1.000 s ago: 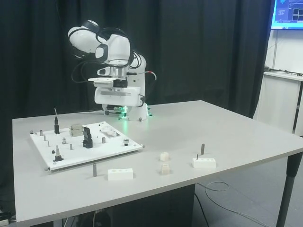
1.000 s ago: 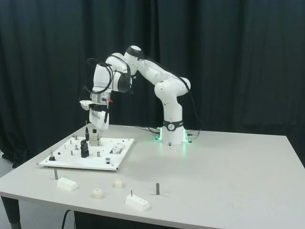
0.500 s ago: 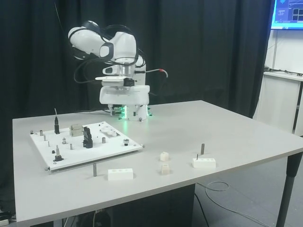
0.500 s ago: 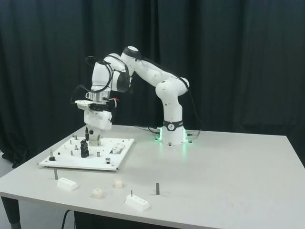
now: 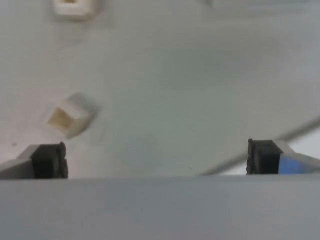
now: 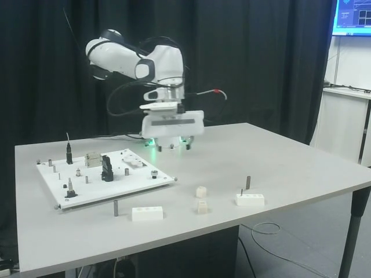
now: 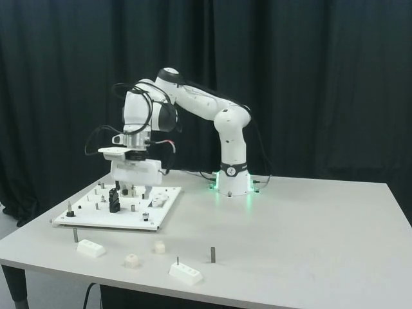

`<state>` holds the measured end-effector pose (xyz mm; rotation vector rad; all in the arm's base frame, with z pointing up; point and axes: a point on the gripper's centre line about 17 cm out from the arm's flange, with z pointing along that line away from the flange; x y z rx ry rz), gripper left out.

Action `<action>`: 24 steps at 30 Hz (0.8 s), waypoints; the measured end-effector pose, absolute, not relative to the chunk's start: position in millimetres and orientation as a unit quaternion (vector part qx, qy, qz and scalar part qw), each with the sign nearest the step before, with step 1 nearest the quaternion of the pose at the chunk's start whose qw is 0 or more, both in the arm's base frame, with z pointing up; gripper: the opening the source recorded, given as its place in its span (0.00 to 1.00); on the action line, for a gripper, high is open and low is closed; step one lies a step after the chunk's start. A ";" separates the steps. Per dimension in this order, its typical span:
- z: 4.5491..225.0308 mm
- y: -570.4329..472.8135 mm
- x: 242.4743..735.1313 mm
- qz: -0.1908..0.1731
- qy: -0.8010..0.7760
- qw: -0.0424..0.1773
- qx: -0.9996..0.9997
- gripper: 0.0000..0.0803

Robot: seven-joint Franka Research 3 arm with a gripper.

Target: Pick square peg 1.

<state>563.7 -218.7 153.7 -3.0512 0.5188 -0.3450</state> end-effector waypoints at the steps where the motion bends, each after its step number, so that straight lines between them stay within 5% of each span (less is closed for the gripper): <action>1: 152.3 -213.7 567.2 -0.110 0.157 0.014 -0.981 1.00; 24: 120.3 -96.0 620.4 -0.083 0.040 0.024 -0.995 1.00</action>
